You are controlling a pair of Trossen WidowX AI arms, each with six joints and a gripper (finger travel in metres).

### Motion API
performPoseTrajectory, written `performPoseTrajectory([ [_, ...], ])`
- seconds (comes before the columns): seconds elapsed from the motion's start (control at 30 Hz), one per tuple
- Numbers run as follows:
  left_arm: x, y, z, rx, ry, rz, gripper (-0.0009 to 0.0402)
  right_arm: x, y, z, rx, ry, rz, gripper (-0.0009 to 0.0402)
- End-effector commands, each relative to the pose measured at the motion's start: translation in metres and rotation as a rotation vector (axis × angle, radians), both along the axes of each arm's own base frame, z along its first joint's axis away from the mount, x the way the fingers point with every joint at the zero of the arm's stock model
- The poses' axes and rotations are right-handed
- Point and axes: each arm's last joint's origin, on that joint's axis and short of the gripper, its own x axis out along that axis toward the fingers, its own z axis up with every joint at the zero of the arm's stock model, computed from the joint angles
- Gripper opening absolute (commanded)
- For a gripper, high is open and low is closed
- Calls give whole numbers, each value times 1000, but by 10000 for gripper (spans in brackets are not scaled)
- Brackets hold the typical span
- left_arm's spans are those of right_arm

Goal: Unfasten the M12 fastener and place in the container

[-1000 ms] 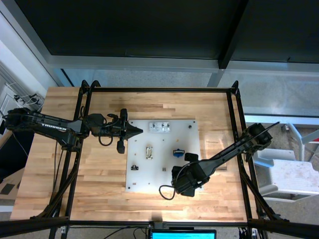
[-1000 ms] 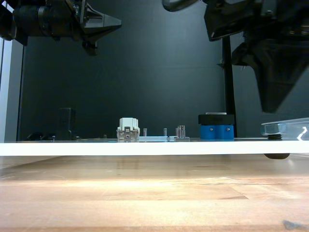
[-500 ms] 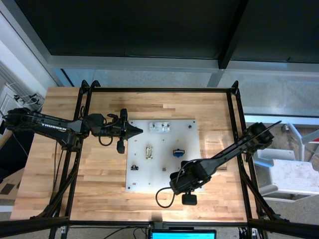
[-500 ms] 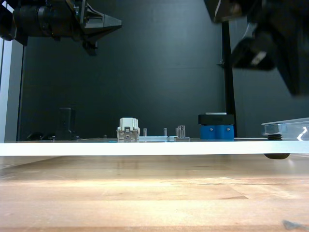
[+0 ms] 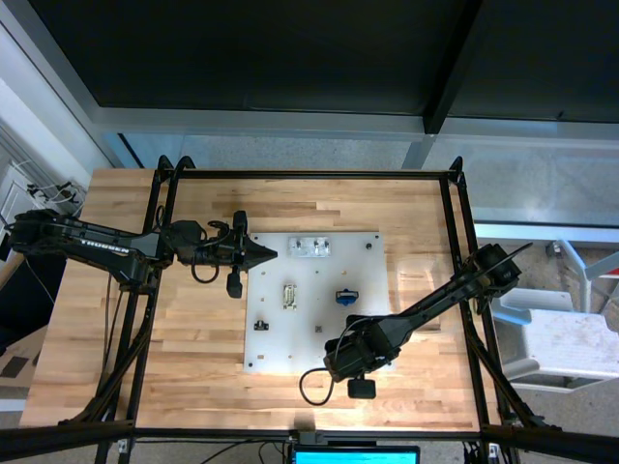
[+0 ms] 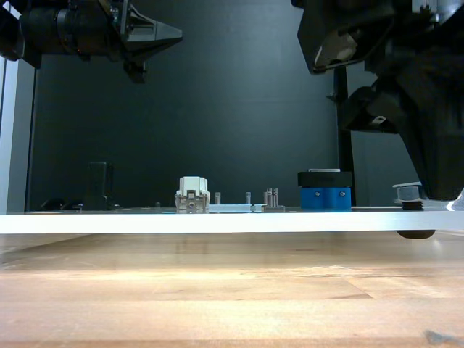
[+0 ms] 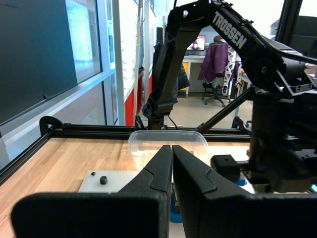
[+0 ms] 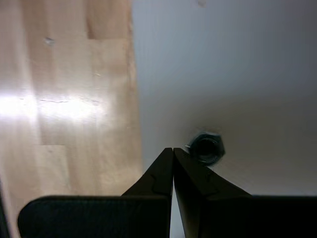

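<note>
The high camera sits above the near edge of the desk (image 5: 193, 338), looking down and away over the whole white board (image 5: 280, 333). The low one crouches at desk height, level along that same board. The left wrist camera looks along the left gripper (image 7: 172, 147), jaws together, across the board to the container (image 7: 148, 141). The right wrist camera stares straight down past the right gripper (image 8: 173, 148), jaws together, close over the board's edge and the M12 fastener (image 8: 207, 147).

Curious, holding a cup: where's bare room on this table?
Bare wood lies left of the white board, toward the near edge. Crowded: the board's near right edge, where the right hand hangs shut beside the nut; the left hand hovers shut at its far left corner.
</note>
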Motion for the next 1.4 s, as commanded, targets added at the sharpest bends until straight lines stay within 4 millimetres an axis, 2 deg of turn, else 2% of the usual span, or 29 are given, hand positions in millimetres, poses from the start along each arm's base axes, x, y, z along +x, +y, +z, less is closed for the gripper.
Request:
performPoseTrajectory([
  [0.03,0,0,0,0,0,0,0,-2,-2,0,-37,10,-13,0],
  [0.37,0,0,0,0,0,0,0,-2,-3,2,-44,0,-10,0],
  [0.5,0,0,0,0,0,0,0,-9,-16,12,-293,-65,-150,0],
  [0.57,0,0,0,0,0,0,0,-11,-19,21,-332,-76,-169,0],
  [0.83,0,0,0,0,-2,0,0,-12,-15,38,-185,-62,-243,0],
  [1.03,0,0,1,0,-5,0,0,-8,-5,48,43,-14,-481,8],
  [1.27,0,0,0,0,-2,0,0,0,2,51,108,-30,-555,67],
  [1.4,0,0,0,0,0,0,0,4,4,43,75,-16,-437,110],
])
